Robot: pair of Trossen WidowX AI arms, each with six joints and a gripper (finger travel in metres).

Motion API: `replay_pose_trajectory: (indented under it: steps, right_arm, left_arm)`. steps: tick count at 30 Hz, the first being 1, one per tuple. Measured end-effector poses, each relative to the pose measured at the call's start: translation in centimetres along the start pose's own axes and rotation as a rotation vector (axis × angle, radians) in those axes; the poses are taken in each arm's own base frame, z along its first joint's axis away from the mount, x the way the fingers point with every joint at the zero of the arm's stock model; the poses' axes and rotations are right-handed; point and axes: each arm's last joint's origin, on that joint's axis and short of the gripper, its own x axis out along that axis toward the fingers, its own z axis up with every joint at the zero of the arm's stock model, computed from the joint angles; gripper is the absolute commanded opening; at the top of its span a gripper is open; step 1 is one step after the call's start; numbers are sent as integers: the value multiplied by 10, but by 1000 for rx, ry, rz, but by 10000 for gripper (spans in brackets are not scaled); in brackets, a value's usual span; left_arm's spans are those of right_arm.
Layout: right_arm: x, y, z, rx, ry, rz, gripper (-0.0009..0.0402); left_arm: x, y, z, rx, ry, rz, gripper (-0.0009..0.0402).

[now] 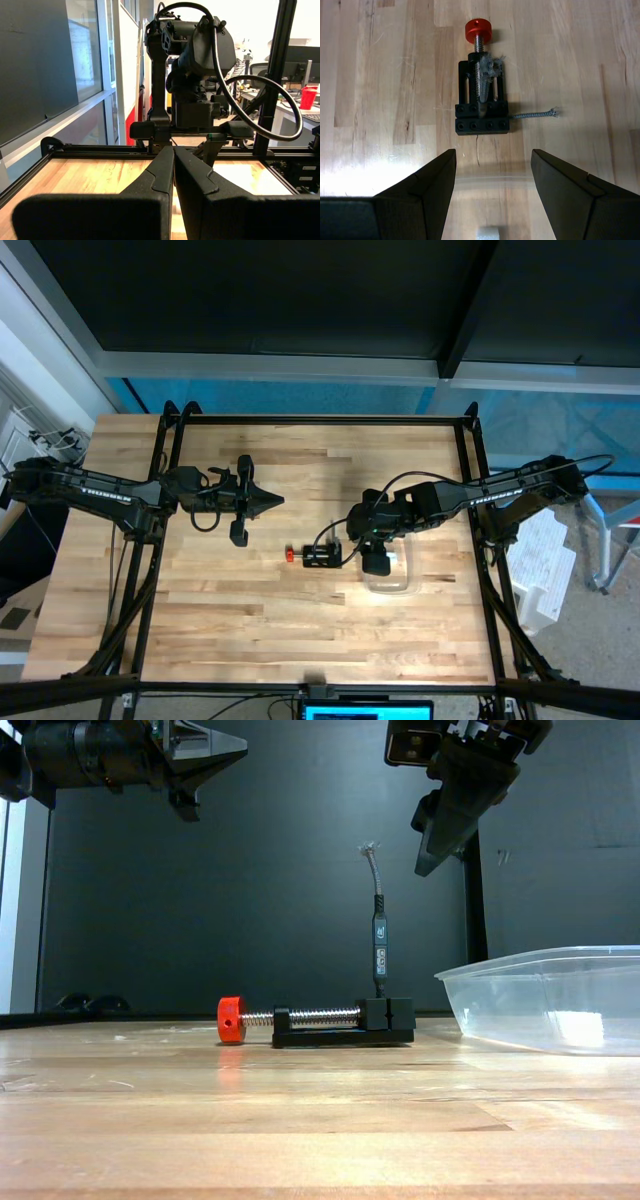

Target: Pick the usb-c connector and install on the hub

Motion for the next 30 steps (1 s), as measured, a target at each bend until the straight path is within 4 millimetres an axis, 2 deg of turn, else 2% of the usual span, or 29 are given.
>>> replay_pose_trajectory:
  steps: [17, 24, 30]
  right_arm:
    - [-9, -3, -2, -16, -57, 8, 200]
    - [-36, -18, -6, -23, -226, 10, 149]
    - [-54, -26, -13, -40, -447, 19, 79]
  left_arm:
    - [0, 0, 0, 0, 0, 0, 0]
    - [0, 0, 0, 0, 0, 0, 0]
    - [0, 0, 0, 0, 0, 0, 0]
